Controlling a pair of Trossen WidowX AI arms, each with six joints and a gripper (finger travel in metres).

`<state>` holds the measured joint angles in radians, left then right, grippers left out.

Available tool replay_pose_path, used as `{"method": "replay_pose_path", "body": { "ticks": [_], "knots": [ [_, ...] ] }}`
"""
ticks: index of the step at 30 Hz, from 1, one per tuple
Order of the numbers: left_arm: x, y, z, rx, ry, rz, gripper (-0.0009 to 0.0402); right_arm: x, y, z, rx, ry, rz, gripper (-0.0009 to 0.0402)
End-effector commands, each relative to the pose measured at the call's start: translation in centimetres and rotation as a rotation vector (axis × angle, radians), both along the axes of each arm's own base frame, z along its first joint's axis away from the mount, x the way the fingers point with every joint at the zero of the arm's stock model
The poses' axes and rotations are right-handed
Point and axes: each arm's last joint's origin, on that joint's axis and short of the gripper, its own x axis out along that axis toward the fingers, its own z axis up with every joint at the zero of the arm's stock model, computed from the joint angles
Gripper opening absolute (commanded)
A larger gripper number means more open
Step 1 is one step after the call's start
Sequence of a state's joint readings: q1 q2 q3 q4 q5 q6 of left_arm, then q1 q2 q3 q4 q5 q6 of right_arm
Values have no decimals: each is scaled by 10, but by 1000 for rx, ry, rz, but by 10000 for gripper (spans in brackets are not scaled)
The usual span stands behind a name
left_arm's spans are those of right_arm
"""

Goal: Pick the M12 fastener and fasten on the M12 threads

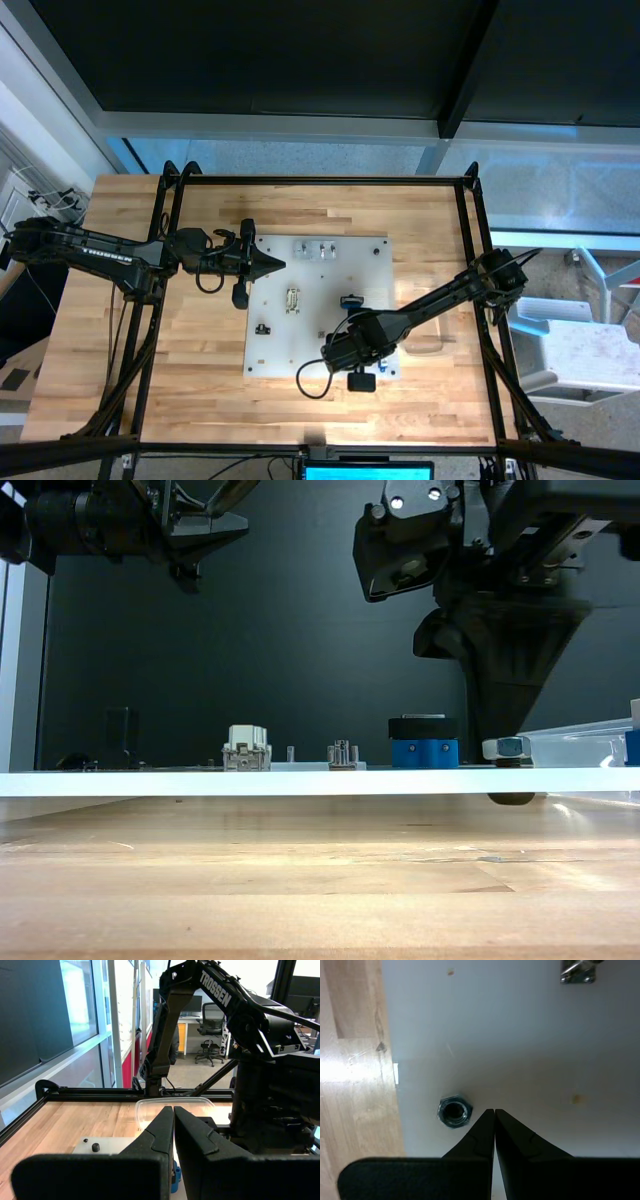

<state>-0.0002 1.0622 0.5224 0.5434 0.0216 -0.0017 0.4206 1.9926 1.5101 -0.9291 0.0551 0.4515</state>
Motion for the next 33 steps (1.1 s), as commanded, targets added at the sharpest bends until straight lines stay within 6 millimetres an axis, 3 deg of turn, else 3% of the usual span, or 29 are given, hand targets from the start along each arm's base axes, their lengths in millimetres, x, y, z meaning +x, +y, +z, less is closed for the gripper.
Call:
{"method": "replay_pose_path", "body": {
  "ticks": [1,6,19,24,33],
  "knots": [
    [0,0,0,0,0,0,0,0,2,0,47,17,6,0],
    [0,0,0,0,0,0,0,-3,10,2,298,100,122,0],
    [0,0,0,0,0,0,0,-12,3,26,232,48,90,0],
    [0,0,0,0,0,0,0,-12,-2,36,109,-36,55,0],
    [0,0,0,0,0,0,0,-2,-1,13,31,-34,32,0]
  ]
}}
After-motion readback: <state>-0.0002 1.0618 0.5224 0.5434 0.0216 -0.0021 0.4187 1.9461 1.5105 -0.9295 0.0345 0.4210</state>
